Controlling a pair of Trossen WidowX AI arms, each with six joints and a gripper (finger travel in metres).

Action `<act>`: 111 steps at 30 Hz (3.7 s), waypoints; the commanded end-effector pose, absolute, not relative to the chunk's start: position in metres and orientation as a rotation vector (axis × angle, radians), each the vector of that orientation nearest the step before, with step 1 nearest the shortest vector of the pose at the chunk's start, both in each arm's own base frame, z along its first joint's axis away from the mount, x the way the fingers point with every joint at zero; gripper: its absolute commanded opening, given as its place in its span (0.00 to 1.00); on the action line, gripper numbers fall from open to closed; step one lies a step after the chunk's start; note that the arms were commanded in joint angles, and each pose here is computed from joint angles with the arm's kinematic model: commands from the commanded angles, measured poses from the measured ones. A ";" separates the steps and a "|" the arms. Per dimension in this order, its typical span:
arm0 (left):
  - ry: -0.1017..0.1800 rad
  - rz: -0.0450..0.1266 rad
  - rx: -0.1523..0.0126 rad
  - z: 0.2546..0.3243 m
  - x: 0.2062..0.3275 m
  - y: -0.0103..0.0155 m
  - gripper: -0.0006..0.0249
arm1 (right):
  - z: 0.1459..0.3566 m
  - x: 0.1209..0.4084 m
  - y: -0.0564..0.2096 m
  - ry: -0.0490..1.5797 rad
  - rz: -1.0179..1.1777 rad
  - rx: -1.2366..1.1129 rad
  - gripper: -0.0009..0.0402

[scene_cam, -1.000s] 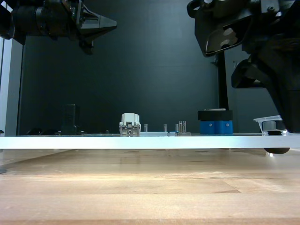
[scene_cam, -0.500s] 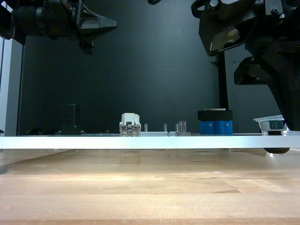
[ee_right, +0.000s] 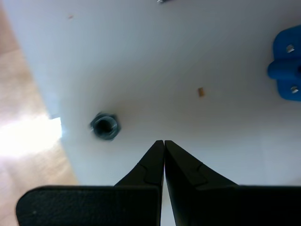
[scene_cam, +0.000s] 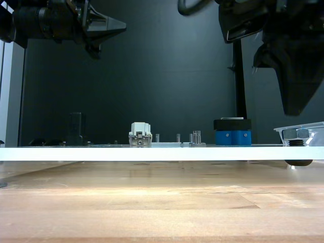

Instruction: Unfasten the M12 nut and place it in the container

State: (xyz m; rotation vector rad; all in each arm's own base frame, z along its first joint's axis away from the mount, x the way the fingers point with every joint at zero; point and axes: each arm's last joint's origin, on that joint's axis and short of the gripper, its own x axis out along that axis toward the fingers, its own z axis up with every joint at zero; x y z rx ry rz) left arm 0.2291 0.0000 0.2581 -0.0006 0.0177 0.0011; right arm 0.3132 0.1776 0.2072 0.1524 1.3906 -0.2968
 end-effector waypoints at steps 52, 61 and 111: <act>0.018 0.001 -0.001 0.2580 0.229 0.0000 0.02 | 0.187 0.325 0.185 1.403 -0.187 0.254 0.02; 0.019 0.001 -0.001 0.2579 0.229 0.0001 0.02 | 0.204 0.315 0.174 1.377 -0.401 0.120 0.02; 0.018 0.001 -0.001 0.2580 0.229 0.0000 0.02 | 0.182 0.331 0.190 1.363 -0.364 0.384 0.45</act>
